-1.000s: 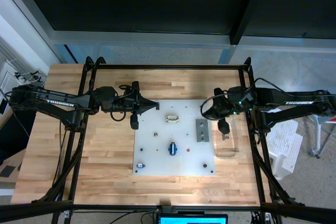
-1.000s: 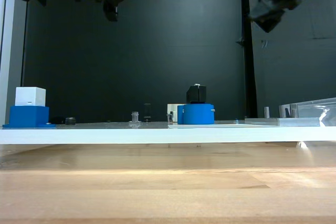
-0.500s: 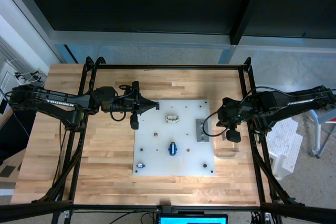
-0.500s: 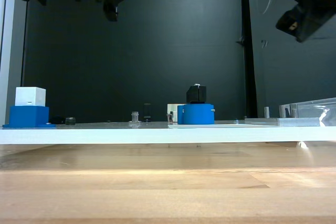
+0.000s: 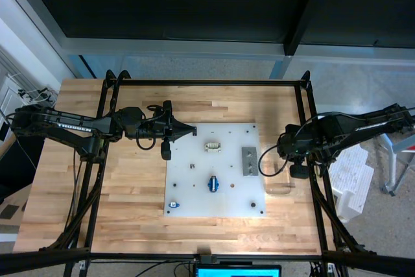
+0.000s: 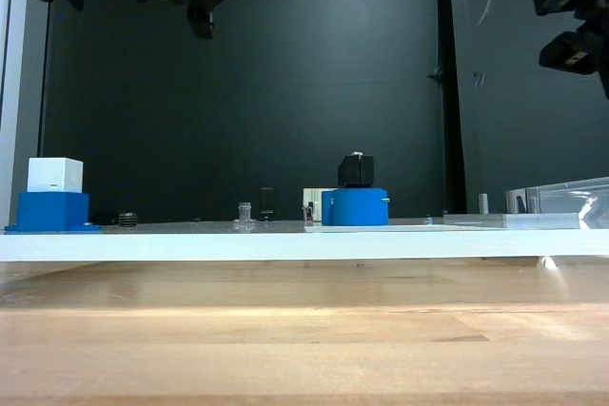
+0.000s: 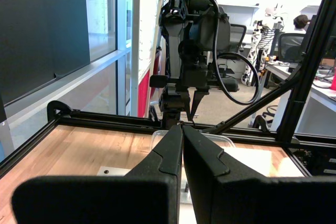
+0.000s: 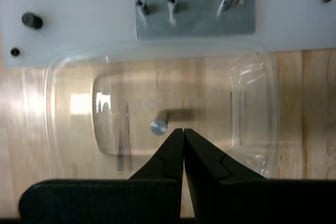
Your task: Pick the 16mm cylinder and install on the taskboard
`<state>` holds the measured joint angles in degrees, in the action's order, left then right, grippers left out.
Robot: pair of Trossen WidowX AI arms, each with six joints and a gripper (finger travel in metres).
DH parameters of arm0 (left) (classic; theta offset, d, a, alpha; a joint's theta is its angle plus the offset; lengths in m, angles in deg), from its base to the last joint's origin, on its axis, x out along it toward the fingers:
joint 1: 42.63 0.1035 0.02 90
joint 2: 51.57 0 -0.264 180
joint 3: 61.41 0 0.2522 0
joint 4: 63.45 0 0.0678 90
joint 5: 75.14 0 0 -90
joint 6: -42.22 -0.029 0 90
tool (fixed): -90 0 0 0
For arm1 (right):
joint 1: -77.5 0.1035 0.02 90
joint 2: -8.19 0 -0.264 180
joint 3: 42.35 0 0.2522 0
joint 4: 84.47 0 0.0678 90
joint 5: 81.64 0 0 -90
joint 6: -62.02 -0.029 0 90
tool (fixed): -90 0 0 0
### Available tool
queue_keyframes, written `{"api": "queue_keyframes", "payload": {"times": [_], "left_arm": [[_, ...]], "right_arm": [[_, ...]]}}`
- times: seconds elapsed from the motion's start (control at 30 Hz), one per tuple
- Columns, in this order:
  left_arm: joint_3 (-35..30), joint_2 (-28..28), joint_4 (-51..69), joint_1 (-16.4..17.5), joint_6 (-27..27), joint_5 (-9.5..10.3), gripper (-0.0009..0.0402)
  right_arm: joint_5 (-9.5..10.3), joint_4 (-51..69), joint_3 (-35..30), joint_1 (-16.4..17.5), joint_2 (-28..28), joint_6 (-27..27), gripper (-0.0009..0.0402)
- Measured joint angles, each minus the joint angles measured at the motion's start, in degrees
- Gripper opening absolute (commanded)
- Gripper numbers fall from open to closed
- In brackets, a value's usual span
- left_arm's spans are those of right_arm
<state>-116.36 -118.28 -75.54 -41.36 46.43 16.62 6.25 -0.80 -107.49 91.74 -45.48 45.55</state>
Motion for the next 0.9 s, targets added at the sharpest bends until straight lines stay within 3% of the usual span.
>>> {"api": "queue_keyframes", "payload": {"times": [0.37,0.53,0.7,0.9], "left_arm": [[0.0,0.0,0.0,0.0,0.0,0.02,0.0],[0.0,0.0,0.0,0.0,-0.02,0.0,0.0],[0.02,0.0,0.0,0.0,0.0,0.0,0.0],[0.0,0.0,0.0,0.0,-0.02,0.0,0.0]], "right_arm": [[0.26,2.01,0.24,1.6,-0.09,-0.81,0.0],[2.19,2.08,0.26,1.64,-0.09,-0.87,0.0],[2.14,2.08,0.26,1.66,-0.11,-2.14,0.0],[0.42,2.05,0.85,1.77,-0.31,-2.38,0.0015]]}}
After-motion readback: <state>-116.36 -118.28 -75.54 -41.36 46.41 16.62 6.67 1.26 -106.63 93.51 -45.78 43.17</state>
